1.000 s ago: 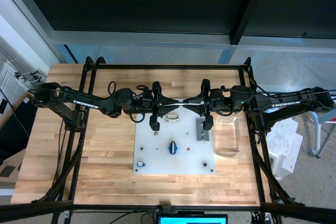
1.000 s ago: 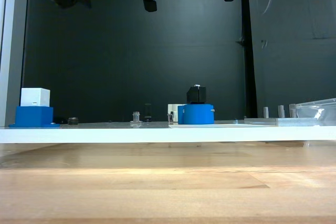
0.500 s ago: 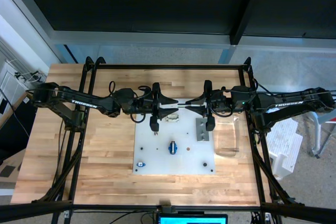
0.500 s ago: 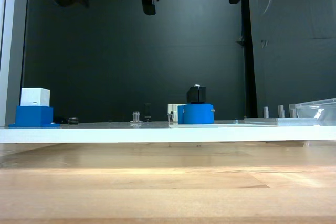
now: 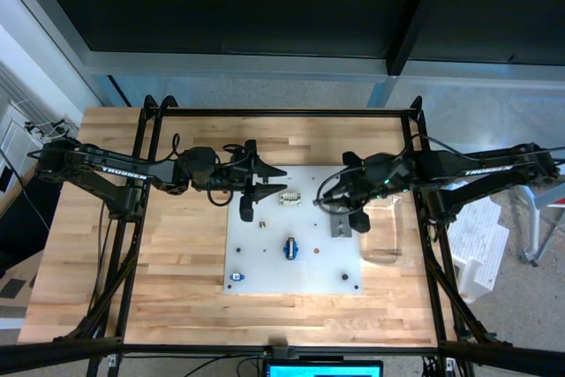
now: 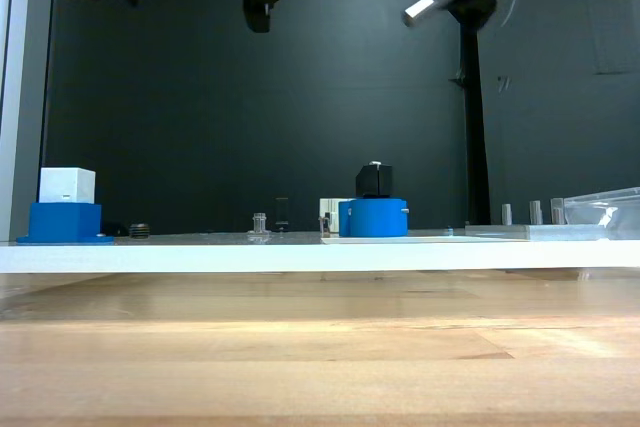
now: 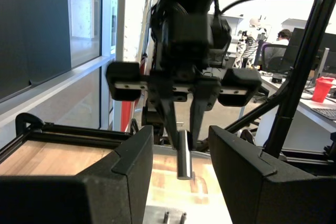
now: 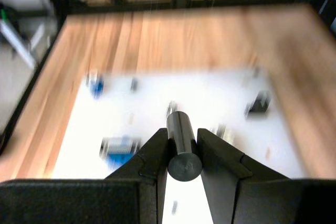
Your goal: Pick the 16mm cylinder and install on the taskboard
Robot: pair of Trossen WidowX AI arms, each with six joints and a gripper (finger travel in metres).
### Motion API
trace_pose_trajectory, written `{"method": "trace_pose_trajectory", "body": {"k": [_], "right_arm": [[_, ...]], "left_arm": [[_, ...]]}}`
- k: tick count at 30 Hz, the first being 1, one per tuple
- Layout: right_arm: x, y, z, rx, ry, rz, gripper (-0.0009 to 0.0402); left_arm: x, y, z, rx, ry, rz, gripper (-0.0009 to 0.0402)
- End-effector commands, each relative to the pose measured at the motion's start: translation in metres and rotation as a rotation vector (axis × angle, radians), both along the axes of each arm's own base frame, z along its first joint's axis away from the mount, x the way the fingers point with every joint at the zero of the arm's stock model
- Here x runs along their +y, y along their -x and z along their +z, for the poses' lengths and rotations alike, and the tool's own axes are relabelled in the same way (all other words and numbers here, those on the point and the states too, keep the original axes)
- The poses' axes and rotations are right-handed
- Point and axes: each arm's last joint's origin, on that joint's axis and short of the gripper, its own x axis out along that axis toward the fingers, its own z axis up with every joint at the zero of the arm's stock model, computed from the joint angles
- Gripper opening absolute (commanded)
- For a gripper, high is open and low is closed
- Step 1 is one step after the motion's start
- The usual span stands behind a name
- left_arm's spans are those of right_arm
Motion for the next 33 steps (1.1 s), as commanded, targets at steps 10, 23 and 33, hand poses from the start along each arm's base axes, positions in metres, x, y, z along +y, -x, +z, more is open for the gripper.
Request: {"method": "trace_pose_trajectory", "body": {"k": [10, 23, 33], "right_arm": [[0.035, -0.037, -0.015, 0.458, 0.025, 0.034, 0.0007], [0.065, -0.091, -0.048, 0.685, 0.042, -0.009, 0.0007], [0.082, -0.102, -0.078, 0.777, 0.055, -0.020, 0.0007]], "left_arm": [[0.000, 0.003, -0.010, 0.029, -0.003, 0.001, 0.0119], [0.000, 0.003, -0.010, 0.027, -0.003, 0.000, 0.0121], [0.000, 0.003, -0.010, 0.027, -0.003, 0.000, 0.0122]]}}
